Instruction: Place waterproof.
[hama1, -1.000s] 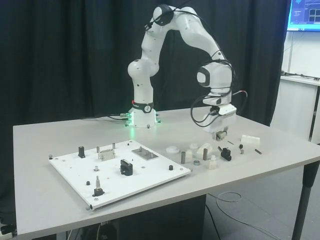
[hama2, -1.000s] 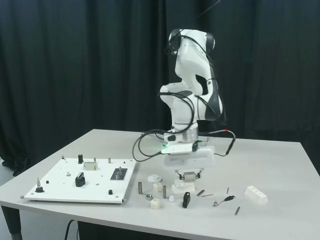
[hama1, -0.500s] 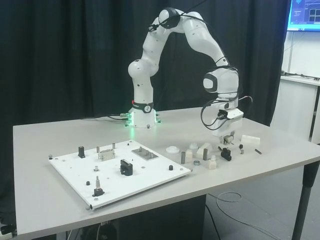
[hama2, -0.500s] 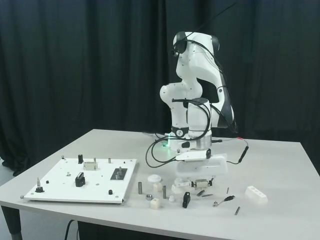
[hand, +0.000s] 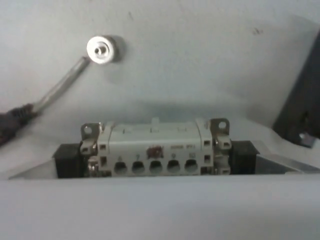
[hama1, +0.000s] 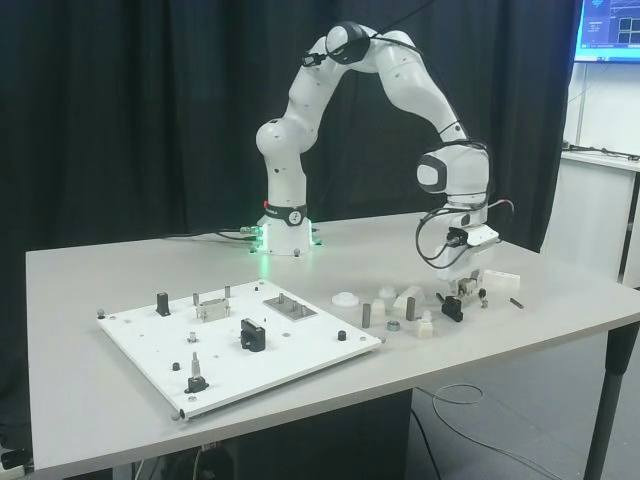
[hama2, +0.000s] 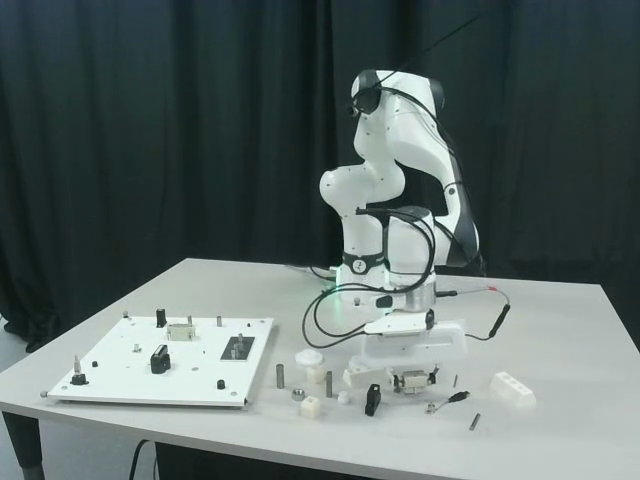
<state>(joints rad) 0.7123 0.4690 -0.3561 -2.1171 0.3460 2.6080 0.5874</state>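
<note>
One white connector (hand: 156, 154) clamped between the tool's (hand: 156, 159) black fingers (hand: 67, 161), five sockets visible wrist-side only, its markings unreadable, tabletop (hand: 200, 60) beneath.

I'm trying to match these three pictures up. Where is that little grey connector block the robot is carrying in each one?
Wrist view: connector block centre, between the black fingers.
First room view: connector block under the gripper, above the table's right side.
Second room view: connector block below the gripper.
Shared landmark: the metal-tipped cable.
</note>
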